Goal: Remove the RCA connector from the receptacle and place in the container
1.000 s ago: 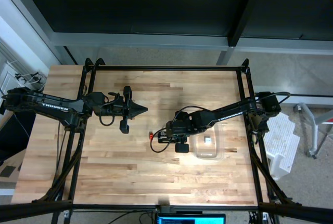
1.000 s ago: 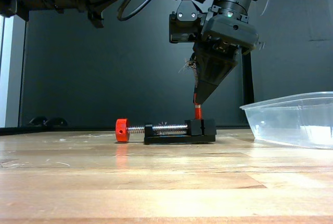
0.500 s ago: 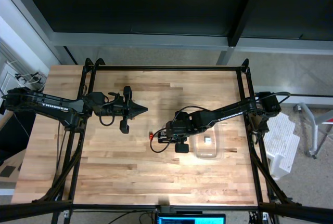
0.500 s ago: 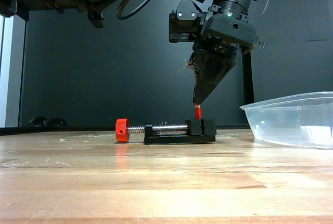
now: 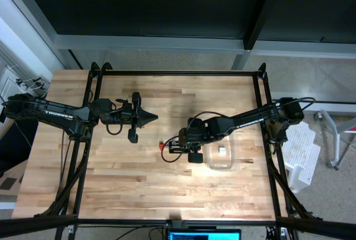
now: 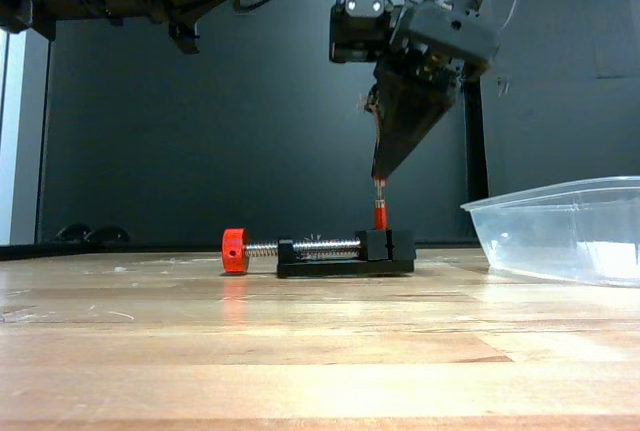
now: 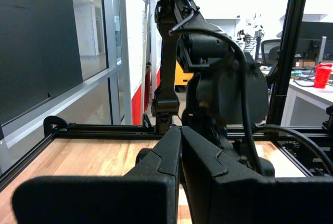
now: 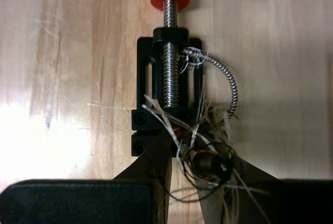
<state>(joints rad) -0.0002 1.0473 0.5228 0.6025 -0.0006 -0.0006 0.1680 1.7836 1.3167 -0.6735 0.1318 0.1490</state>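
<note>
wooden table [image 5: 139, 184] | dark backdrop [image 6: 150, 151] | left gripper [image 5: 151, 117] closed, aloft | right gripper [image 6: 378, 173] clamps RCA connector [image 6: 379, 213] in receptacle [image 6: 345, 251]

Surface [image 5: 139, 190]: pale butcher-block wood with patches of glare, bounded by black metal frame [image 5: 178, 73].
Backdrop [image 6: 130, 151]: dark matte panel.
Floor [image 5: 317, 78]: grey, speckled.
Grey ledge [image 5: 150, 43]: runs beyond the far edge.
Screen [image 5: 204, 234]: blue-lit, at the near edge.
Brightly lit room in the left wrist view: glazed partition [image 7: 88, 31], office chair [image 7: 269, 50], white desk [image 7: 312, 93] bearing red cup [image 7: 323, 75].
</note>
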